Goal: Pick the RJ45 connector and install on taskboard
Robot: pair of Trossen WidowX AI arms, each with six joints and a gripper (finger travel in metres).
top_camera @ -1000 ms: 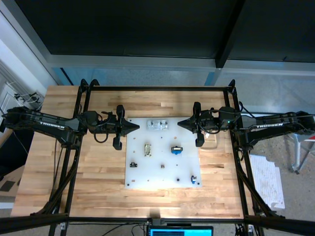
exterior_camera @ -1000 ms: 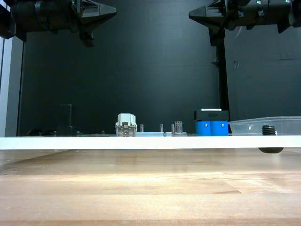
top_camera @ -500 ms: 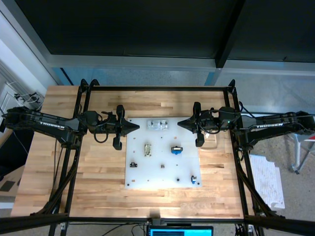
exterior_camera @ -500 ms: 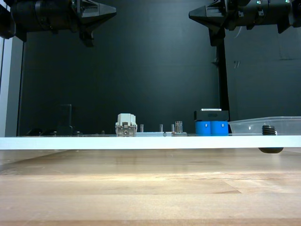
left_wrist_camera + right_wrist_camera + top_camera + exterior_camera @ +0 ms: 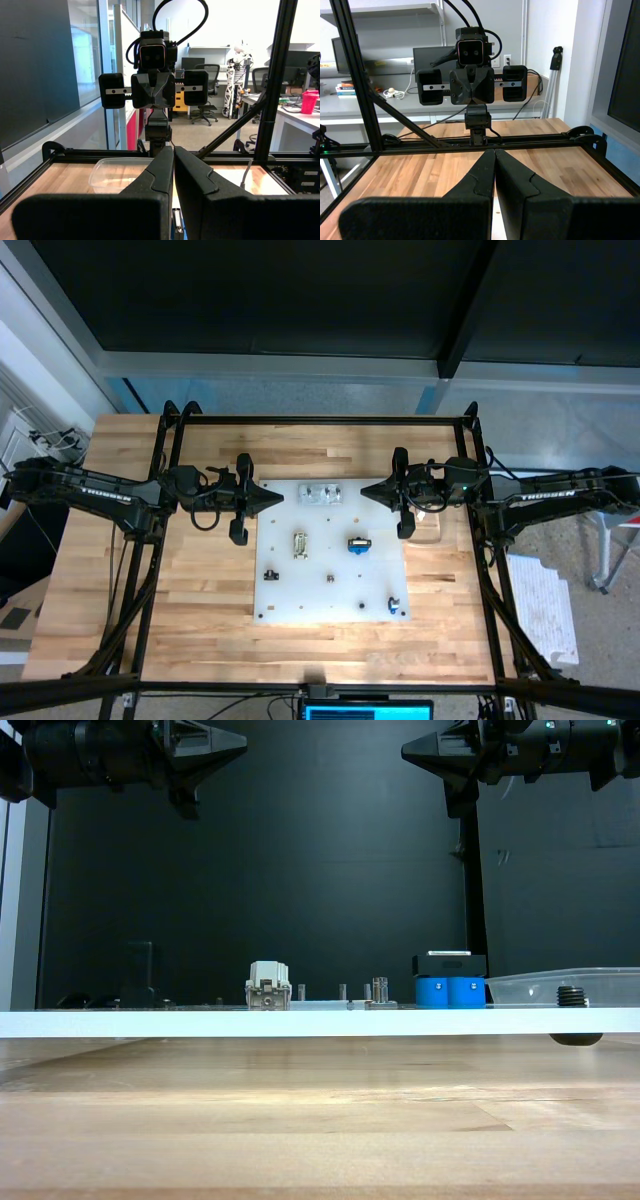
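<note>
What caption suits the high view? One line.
Shut left gripper and shut right gripper hover above the far end of the flat white square taskboard, facing each other.

Open air between taskboard (image 5: 300, 595), left gripper (image 5: 279, 499), right gripper (image 5: 364, 492)

Even overhead light, black low-view backdrop (image 5: 330, 870), taskboard (image 5: 300, 590) bright white, sheen on blurred table (image 5: 300, 1100)

Square white taskboard (image 5: 300, 595), seemingly lying flat.
</note>
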